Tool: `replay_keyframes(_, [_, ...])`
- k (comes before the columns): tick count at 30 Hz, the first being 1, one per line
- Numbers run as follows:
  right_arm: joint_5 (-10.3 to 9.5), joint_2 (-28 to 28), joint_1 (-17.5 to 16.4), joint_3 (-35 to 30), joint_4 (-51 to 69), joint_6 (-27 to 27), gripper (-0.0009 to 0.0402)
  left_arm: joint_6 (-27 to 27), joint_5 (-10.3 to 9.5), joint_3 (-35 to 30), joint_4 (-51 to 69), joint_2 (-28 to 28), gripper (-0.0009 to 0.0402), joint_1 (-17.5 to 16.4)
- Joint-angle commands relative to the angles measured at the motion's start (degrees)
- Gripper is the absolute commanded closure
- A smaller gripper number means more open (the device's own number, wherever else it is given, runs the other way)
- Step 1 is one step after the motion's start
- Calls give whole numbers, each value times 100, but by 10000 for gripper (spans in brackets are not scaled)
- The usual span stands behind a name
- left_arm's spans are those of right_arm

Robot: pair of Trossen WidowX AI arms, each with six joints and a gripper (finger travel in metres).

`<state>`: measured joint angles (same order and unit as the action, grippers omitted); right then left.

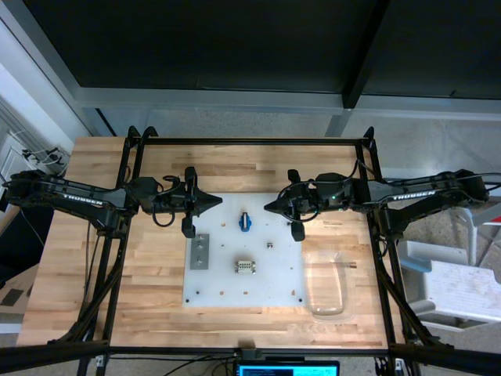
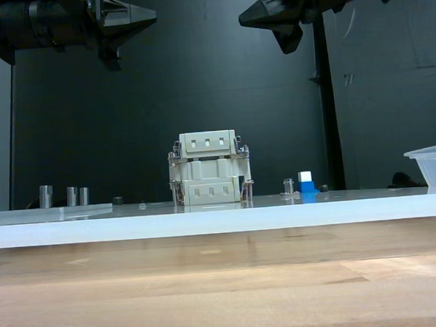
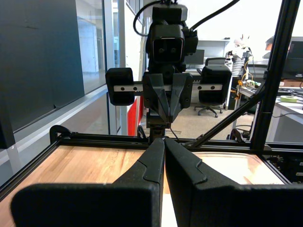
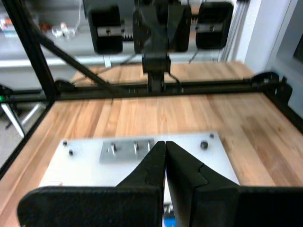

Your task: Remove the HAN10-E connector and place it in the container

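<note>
While both arms hang high over the tabletop (image 1: 141, 274), the left gripper (image 1: 216, 202) and right gripper (image 1: 271, 206) have their fingers pressed together, empty. The connector (image 1: 245, 267) stands on the white board (image 1: 235, 294), well below and between both sets of fingers. The clear tub (image 1: 344, 286) sits below and outside the right fingers. The connector looks small, stiff and light; its flat plastic sides likely grip better than its slick metal clips.
</note>
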<state>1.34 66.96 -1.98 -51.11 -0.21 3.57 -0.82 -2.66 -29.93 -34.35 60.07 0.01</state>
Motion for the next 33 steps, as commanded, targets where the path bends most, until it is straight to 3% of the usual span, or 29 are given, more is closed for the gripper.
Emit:
replay_keyframes(1, [4,0,-11,-328,638,2,393,2,2,-2,-2,2,393,-2])
replay_keyframes(8, [4,190,-37,-1198,2000,52,393,2,2,-2,0,2,393,-2])
replay_keyframes(20, [7,1637,-223,-3681,5351,-2,393,2,2,-2,-2,2,393,0])
replay_keyframes(33, [15,3095,-511,-5123,6743,529,393,2,2,-2,0,4,393,0])
